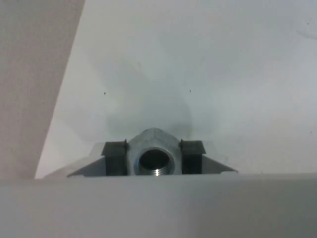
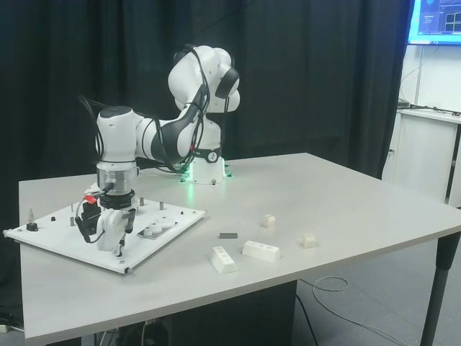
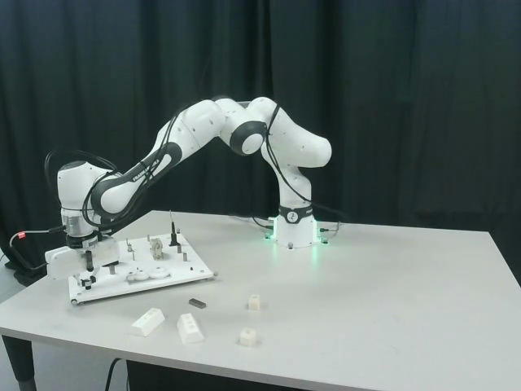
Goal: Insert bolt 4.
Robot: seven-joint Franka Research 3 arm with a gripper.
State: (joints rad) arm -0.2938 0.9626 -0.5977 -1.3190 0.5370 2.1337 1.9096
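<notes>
Gripper (image 1: 153, 157) clamped on threaded metal nut (image 1: 154, 159), low over white board (image 2: 173, 223) near its 9 o'clock edge; thread seen only from wrist.

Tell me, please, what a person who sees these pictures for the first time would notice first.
First comes the white arm, reaching from its base at the back of the grey table down to a white board near the table's corner. Its tool is shut on a grey threaded part just over the board. Small white blocks lie loose on the table beside the board.
</notes>
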